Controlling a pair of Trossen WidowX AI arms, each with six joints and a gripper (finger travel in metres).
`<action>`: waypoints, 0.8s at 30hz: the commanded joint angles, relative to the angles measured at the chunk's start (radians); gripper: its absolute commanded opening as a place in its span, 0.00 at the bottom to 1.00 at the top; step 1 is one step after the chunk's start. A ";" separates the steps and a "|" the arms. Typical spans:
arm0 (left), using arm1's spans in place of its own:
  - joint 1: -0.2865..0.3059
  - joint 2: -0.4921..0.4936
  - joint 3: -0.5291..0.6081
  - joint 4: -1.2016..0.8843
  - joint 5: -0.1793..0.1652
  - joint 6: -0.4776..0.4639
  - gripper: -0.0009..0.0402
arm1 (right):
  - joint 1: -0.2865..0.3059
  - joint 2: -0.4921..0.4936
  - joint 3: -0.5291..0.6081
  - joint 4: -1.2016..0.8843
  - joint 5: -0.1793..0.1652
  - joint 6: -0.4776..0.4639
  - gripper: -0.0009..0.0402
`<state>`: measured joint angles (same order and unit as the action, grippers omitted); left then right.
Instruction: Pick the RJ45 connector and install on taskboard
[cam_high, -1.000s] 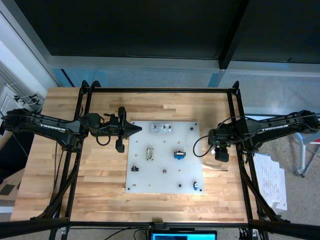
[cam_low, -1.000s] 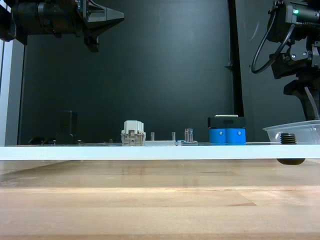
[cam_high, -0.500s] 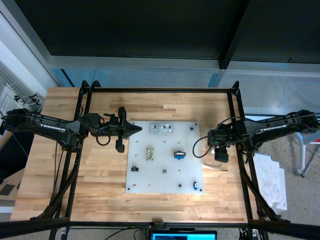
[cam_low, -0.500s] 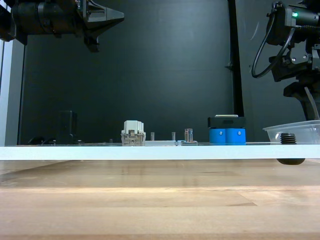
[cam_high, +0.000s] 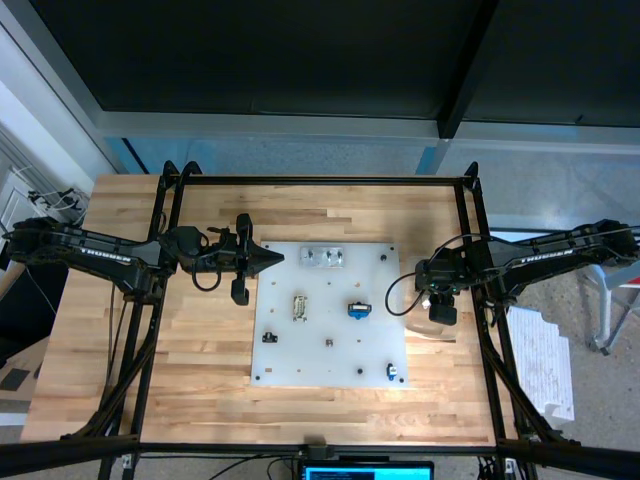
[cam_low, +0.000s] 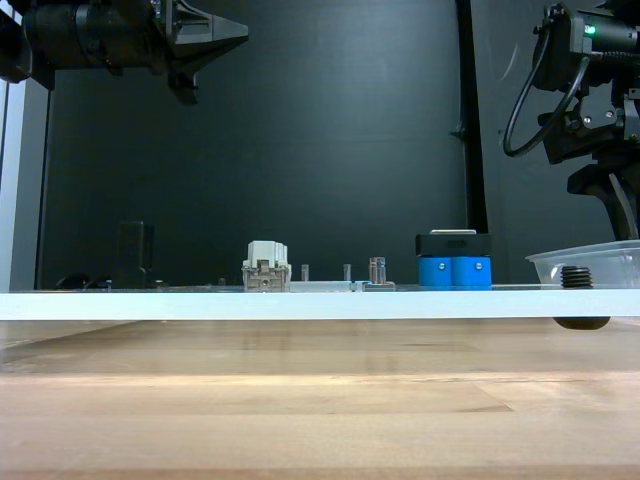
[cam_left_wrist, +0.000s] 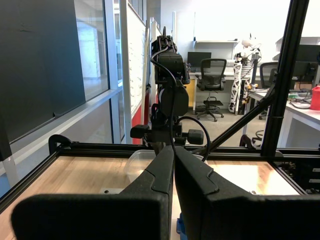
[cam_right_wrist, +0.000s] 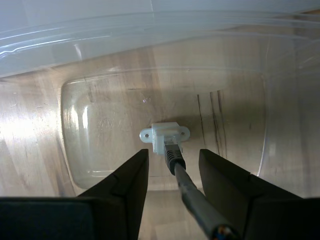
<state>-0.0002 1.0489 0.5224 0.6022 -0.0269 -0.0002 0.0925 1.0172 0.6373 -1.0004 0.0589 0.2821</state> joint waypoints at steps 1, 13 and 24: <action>0.000 0.000 0.000 0.000 0.000 0.000 0.02 | 0.000 0.000 0.001 0.001 0.000 0.000 0.29; 0.000 0.000 0.000 0.000 0.000 0.000 0.02 | 0.000 -0.001 0.001 0.000 0.000 0.000 0.18; 0.000 0.000 0.000 0.000 0.000 0.000 0.02 | 0.000 -0.008 0.001 0.000 0.000 0.000 0.07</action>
<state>-0.0002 1.0489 0.5224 0.6022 -0.0273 -0.0002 0.0925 1.0119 0.6373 -1.0008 0.0582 0.2821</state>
